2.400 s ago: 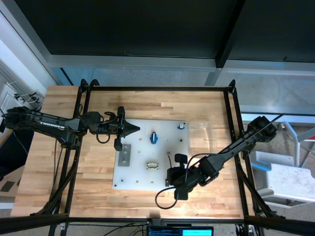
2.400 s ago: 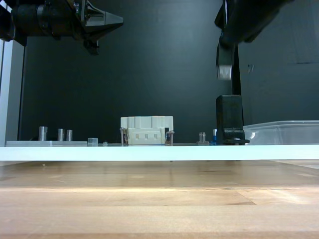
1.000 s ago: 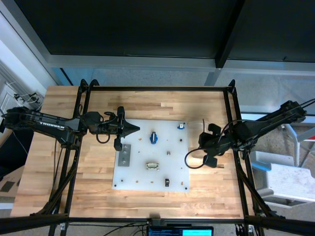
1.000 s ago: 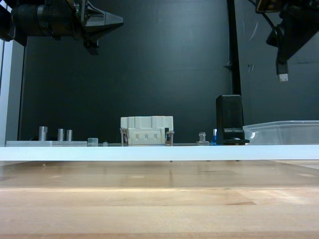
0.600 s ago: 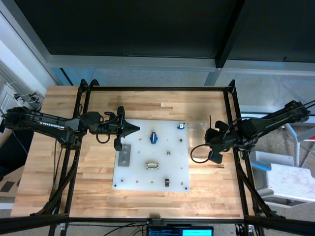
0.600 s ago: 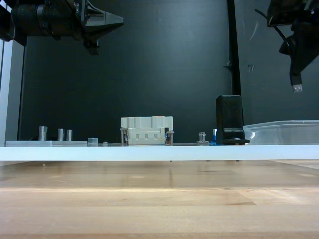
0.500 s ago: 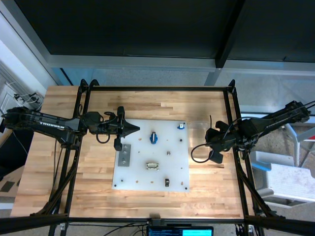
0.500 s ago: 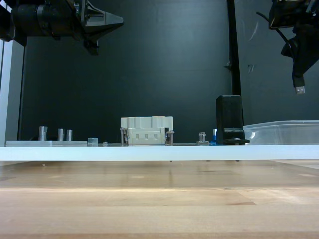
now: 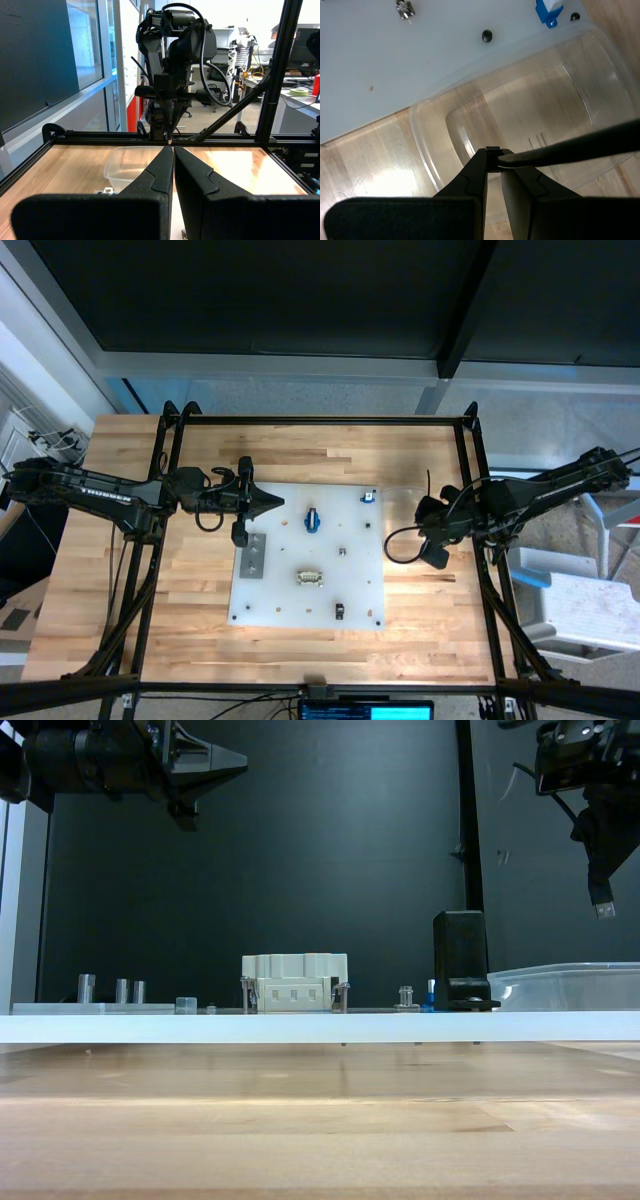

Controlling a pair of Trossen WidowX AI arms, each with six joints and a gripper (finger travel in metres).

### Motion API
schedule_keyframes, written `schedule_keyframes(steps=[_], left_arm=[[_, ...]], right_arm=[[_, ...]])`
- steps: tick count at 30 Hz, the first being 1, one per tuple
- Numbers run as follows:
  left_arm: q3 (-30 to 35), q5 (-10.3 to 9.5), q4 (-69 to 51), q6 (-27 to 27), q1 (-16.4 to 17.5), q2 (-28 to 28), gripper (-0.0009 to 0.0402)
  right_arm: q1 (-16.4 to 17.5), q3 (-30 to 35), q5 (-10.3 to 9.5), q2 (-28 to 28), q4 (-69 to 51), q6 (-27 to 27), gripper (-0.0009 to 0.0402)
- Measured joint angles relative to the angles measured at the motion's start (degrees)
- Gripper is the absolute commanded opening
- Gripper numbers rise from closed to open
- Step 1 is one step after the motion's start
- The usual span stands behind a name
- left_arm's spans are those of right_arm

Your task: Remove the USB connector from the USB hub and place in the container

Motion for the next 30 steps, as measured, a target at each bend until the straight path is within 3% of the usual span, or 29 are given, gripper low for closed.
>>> schedule_keyframes(steps=[5, 10, 25, 30], left_arm=[[0.0, -0.02, 0.0, 0.0, 0.0, 0.0, 0.0001], [0.0, -0.02, 0.0, 0.0, 0.0, 0.0, 0.0001], [0.0, -0.02, 0.0, 0.0, 0.0, 0.0, 0.0001], [0.0, 0.00, 0.0, 0.0, 0.0, 0.0, 0.0001]], right_arm=[[-0.8, 0.0, -2.86, 1.6, -0.1, 3.9, 0.0000], [-1.7, 0.0, -2.82, 2.7, -0.2, 7.3, 0.0000], [-1.8, 0.0, -3.08, 4.4, -0.3, 7.8, 0.0000], [-1.8, 0.0, -3.52, 4.4, -0.4, 8.1, 0.0029]])
